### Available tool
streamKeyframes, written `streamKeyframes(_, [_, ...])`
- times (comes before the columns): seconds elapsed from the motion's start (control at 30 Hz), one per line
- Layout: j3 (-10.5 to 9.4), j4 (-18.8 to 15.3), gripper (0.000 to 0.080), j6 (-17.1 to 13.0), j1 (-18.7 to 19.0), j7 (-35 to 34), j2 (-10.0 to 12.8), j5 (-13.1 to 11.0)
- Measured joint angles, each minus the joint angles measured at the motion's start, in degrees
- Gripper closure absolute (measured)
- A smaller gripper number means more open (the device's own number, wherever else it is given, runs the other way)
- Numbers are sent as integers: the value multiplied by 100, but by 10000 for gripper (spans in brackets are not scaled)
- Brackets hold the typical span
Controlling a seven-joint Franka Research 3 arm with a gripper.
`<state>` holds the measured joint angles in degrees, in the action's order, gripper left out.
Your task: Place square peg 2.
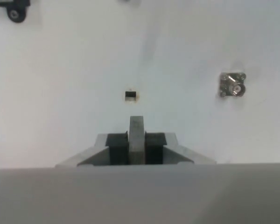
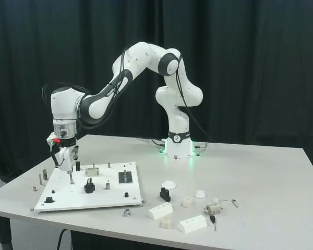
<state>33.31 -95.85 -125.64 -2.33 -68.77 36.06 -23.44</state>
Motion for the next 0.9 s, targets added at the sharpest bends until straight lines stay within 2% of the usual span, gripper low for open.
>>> streamKeyframes(0.9, [0, -19, 732, 16, 27, 0, -34, 107])
